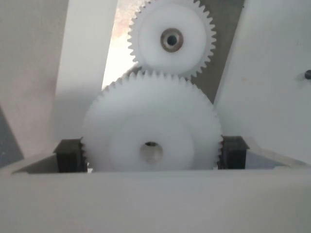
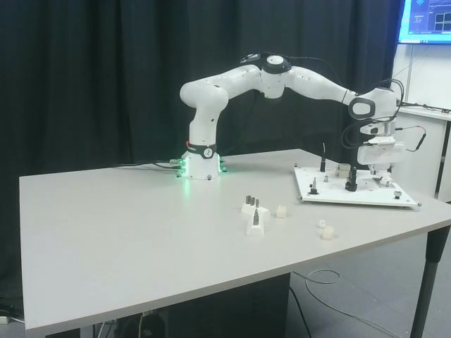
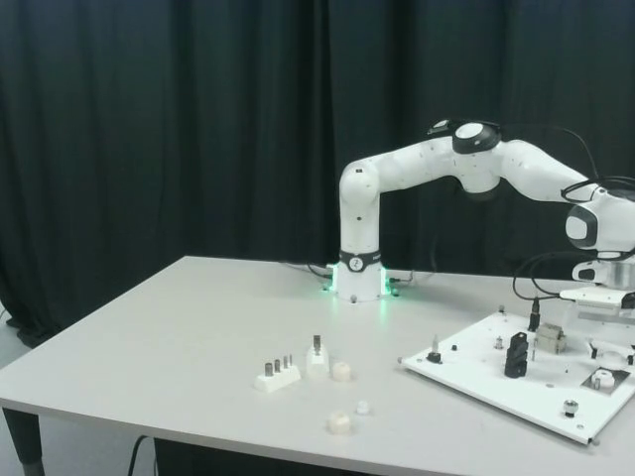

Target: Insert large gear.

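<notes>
In the wrist view the large white gear (image 1: 150,111) fills the middle, clamped on both sides by the black pads (image 1: 68,155) of my gripper (image 1: 151,154). Beyond it a second white gear (image 1: 171,39) sits on a metal shaft, and the two sets of teeth meet. Whether a peg stands in the large gear's centre hole cannot be told. In the room views my gripper (image 2: 377,172) (image 3: 607,342) hangs low over the white board (image 2: 352,191) (image 3: 496,385).
The board carries a black post (image 2: 350,182) (image 3: 515,354), a grey block (image 3: 551,339) and small pegs. On the grey table lie a white peg holder (image 2: 256,222) (image 3: 277,375) and loose small white parts (image 2: 325,229) (image 3: 338,421). The arm's base (image 2: 200,163) stands behind.
</notes>
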You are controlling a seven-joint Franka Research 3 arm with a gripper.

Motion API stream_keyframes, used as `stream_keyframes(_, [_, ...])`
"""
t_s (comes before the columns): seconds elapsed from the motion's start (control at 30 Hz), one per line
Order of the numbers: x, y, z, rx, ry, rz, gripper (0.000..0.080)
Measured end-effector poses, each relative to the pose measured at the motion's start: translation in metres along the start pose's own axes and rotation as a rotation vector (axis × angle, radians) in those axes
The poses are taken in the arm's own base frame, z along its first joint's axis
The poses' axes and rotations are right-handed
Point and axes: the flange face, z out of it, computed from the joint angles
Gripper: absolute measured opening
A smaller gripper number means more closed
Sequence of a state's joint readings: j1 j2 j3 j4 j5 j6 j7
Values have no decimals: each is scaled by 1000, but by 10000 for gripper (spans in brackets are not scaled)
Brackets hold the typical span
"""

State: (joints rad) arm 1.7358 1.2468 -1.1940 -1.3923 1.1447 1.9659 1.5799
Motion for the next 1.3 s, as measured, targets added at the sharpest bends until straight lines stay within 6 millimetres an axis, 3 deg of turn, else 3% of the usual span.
stream_keyframes(1.3, [-6,0,4,-13,-10,26,597])
